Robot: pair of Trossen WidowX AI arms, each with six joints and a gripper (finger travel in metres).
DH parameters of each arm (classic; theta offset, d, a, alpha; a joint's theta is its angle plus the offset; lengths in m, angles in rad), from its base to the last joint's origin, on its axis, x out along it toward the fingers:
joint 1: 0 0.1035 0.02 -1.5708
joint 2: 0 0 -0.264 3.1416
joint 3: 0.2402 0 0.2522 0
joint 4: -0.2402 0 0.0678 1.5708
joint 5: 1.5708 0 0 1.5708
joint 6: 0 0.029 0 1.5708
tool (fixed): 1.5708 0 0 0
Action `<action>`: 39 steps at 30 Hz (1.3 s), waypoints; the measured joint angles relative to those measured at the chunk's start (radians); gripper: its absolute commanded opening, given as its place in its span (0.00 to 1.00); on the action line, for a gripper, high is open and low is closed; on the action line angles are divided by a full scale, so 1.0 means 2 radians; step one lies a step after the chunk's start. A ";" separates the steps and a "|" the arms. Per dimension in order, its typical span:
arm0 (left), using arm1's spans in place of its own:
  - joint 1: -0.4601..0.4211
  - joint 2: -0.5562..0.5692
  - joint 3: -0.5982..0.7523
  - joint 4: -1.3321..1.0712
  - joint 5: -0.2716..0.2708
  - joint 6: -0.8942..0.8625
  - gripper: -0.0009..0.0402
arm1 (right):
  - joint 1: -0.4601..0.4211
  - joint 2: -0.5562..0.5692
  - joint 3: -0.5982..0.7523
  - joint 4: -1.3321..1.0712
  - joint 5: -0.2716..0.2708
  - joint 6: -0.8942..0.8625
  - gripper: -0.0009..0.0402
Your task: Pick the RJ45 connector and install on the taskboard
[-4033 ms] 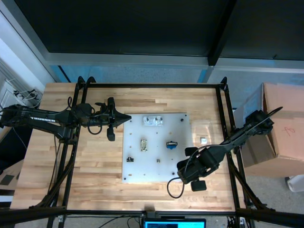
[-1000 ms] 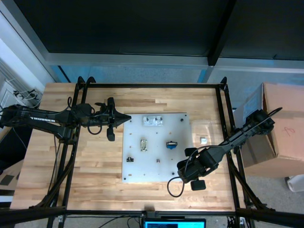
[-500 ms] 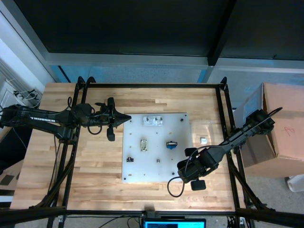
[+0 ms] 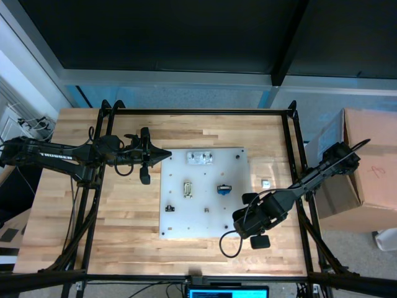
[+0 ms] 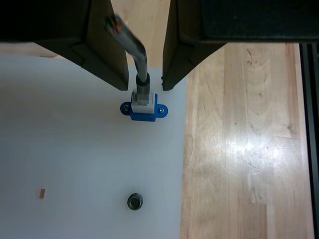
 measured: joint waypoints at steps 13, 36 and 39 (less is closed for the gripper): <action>0.000 0.000 0.000 0.000 0.000 0.000 0.02 | 0.001 -0.059 -0.012 -0.015 0.001 -0.002 0.48; 0.000 0.000 0.000 0.000 0.000 0.000 0.02 | -0.168 -0.288 -0.127 0.180 0.086 -0.138 0.03; 0.000 0.000 0.000 0.000 0.000 0.000 0.02 | -0.202 -0.322 -0.165 0.262 0.085 -0.161 0.03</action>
